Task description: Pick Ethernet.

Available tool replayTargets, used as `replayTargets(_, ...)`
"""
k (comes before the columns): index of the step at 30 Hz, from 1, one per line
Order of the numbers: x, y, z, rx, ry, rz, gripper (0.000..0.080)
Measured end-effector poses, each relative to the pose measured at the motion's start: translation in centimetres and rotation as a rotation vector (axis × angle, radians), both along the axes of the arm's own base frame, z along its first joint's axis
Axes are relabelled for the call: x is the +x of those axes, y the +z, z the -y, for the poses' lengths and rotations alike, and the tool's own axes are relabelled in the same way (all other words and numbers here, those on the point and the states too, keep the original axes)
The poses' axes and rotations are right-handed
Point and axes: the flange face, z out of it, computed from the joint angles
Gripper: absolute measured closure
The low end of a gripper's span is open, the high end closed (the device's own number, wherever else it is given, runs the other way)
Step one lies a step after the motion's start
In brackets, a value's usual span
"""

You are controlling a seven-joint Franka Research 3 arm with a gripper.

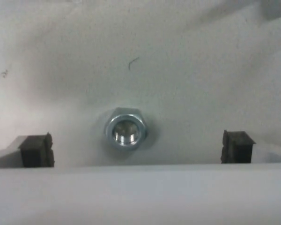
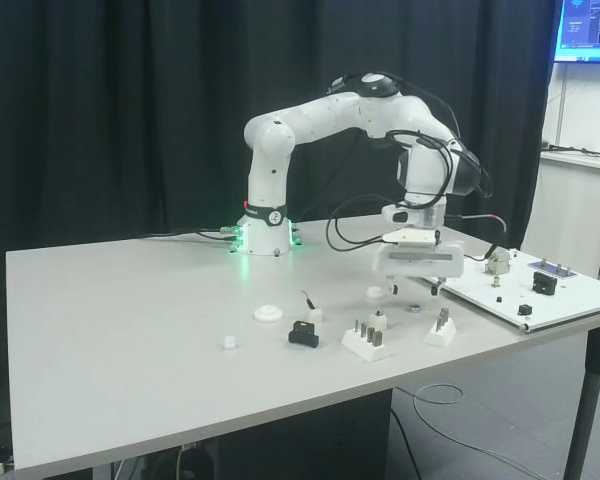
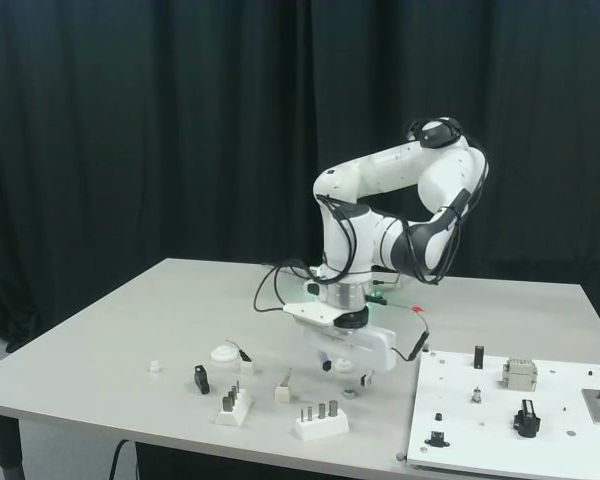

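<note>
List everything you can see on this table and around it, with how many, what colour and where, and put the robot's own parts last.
Nut: one, grey metal, on the table directly under the end effector.
Disc: one, white, on the table left of the small parts.
Cap: one, white, nearest the front edge, left of the clip.
Clip: one, black, front of the table.
Peg blocks: several, white bases with grey pegs, along the front edge.
Board: one, white, at the table's end, carrying small black and grey fittings.
Table: one, grey.
Curtain: black, behind.
Arm: one, white, green lights at its base.
End effector: one, black pads, fingers open astride the nut.
</note>
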Motion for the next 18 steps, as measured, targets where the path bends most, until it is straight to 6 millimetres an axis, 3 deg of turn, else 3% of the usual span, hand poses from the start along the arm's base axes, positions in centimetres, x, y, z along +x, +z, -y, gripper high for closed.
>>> replayTargets(18, -0.1, 1.2, 0.0, -0.008, 0.01, 0.001, 0.0003)
